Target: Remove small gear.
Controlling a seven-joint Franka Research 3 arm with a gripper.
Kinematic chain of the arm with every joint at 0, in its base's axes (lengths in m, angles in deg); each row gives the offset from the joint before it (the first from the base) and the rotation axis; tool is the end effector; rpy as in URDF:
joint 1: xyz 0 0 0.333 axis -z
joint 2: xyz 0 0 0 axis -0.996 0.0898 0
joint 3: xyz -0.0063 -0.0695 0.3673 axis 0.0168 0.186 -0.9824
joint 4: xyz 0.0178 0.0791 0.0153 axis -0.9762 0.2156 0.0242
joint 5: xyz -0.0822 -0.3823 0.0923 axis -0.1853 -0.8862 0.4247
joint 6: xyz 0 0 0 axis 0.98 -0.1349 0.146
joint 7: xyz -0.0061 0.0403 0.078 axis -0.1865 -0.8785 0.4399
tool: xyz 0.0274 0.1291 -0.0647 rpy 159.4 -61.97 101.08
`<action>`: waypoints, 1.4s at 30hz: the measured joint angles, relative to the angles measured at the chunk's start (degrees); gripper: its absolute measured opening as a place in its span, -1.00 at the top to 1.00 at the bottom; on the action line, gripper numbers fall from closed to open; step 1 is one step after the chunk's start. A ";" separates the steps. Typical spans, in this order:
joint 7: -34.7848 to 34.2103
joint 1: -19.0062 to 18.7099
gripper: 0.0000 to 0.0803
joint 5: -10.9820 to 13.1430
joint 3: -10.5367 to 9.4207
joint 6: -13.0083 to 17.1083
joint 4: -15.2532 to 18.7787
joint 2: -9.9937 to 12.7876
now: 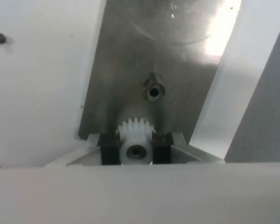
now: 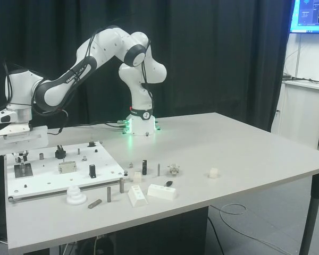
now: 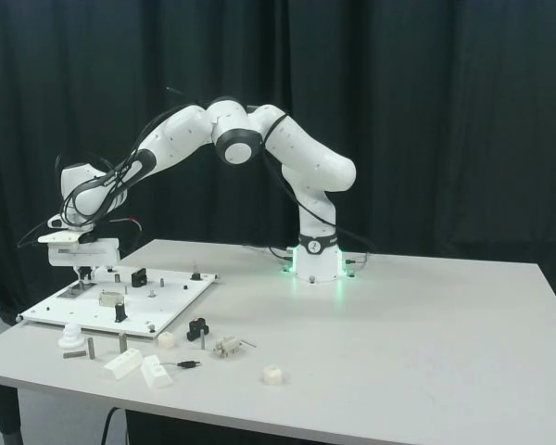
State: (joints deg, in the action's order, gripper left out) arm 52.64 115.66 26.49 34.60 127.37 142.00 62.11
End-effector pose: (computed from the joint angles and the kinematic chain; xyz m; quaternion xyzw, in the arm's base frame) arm 0.3498 -0.6667 0.2107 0.9666 -0.2549 -0.0030 0.0256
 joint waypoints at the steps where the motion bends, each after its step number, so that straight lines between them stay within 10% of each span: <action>1: -0.57 0.01 0.65 0.03 0.00 -0.01 -0.01 0.00; 42: -4.09 0.22 0.65 -2.08 2.63 -7.31 -4.91 -1.16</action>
State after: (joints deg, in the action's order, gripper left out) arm 48.55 115.88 24.40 37.23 120.05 137.09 60.95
